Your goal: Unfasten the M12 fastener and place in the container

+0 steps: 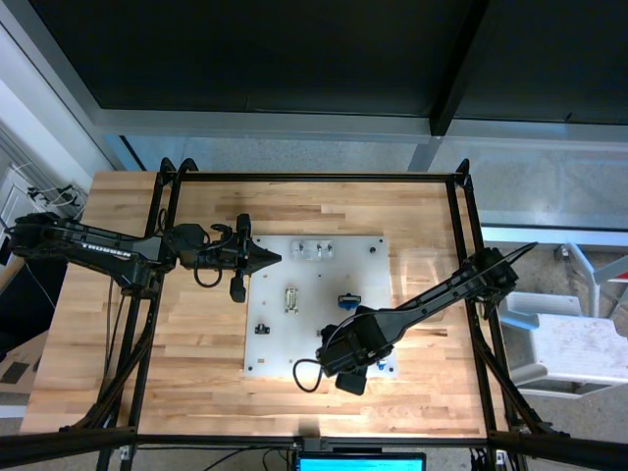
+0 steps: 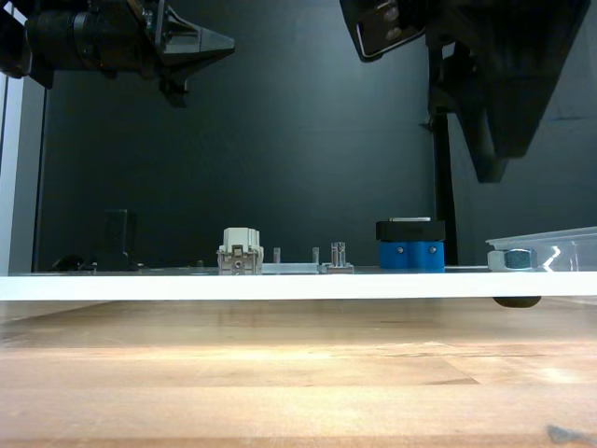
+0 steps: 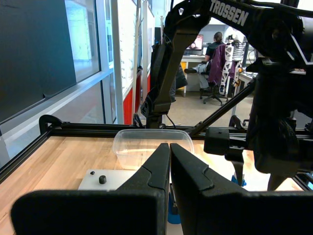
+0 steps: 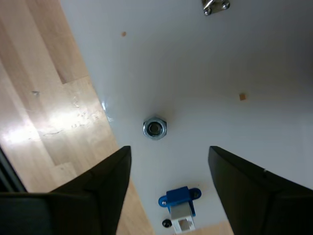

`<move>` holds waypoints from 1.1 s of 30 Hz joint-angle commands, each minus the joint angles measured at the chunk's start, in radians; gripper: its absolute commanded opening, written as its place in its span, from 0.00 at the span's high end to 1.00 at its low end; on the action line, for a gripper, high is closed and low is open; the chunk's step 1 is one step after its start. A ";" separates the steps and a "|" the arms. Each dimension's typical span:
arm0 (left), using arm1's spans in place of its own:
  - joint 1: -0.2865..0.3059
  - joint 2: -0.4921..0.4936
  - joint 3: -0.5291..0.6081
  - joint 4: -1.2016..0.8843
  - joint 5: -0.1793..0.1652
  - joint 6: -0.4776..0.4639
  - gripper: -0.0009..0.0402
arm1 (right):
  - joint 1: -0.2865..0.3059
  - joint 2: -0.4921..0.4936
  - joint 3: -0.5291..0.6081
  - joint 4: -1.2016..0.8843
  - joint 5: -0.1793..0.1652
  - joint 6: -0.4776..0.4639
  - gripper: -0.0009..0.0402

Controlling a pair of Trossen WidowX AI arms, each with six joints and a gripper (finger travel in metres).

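Two arms reach in over the tabletop [image 1: 196,383], but only the right one looks to be working. Its gripper [image 4: 169,152] hangs straight above the small silver nut [image 4: 155,128] with fingers spread wide to either side, apparently so they can drop around it and twist. The nut sits near the edge of the white board [image 4: 210,73], seemingly on its stud, whose dark core shows at its centre. The clear container [image 3: 128,143] beside the board holds nothing that I can make out. The left gripper [image 3: 169,149] is closed on nothing and held high over the board's left edge, out of the way. "TROSSEN" is printed in white on the left arm [image 1: 98,247] and the right arm [image 3: 230,12].
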 commanded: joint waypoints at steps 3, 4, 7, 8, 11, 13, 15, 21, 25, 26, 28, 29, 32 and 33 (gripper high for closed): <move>0.000 0.000 0.000 0.000 0.000 0.000 0.98 | 0.003 -0.002 -0.021 0.015 0.006 -0.002 0.34; 0.000 0.000 0.000 0.000 0.000 0.000 0.98 | 0.003 -0.002 -0.024 0.016 0.007 -0.005 0.34; 0.000 0.000 0.000 0.000 0.000 0.000 0.98 | 0.007 -0.002 -0.030 0.017 0.029 -0.015 0.33; 0.000 0.000 0.000 0.000 0.000 0.000 0.98 | 0.008 -0.002 -0.032 0.017 0.031 -0.018 0.33; 0.000 0.000 0.000 0.000 0.000 0.000 0.98 | 0.010 0.007 -0.034 0.018 0.030 -0.018 0.33; 0.000 0.000 0.000 0.001 0.000 0.000 0.98 | 0.012 0.018 -0.030 0.021 0.029 -0.019 0.33; 0.000 0.000 0.000 0.001 0.000 0.000 0.98 | 0.014 0.033 -0.034 0.037 0.027 -0.022 0.33; 0.000 0.000 0.000 0.001 0.000 0.000 0.98 | 0.016 0.050 -0.035 0.047 0.025 -0.028 0.33; 0.000 0.000 0.000 0.000 0.000 0.000 0.98 | 0.016 0.055 -0.053 0.071 0.024 -0.027 0.33; 0.000 0.000 0.000 0.000 0.000 0.000 0.98 | 0.016 0.056 -0.053 0.068 0.026 -0.032 0.33; 0.000 0.000 0.000 0.002 0.000 0.000 0.98 | 0.016 0.063 -0.053 0.069 0.026 -0.037 0.33; 0.000 0.000 0.000 0.002 0.000 0.000 0.98 | 0.016 0.064 -0.055 0.070 0.028 -0.043 0.33; 0.000 0.000 0.000 0.001 0.000 0.000 0.98 | 0.016 0.076 -0.056 0.079 0.029 -0.052 0.33; 0.000 0.000 0.000 0.002 0.000 0.000 0.98 | 0.016 0.077 -0.057 0.079 0.029 -0.052 0.33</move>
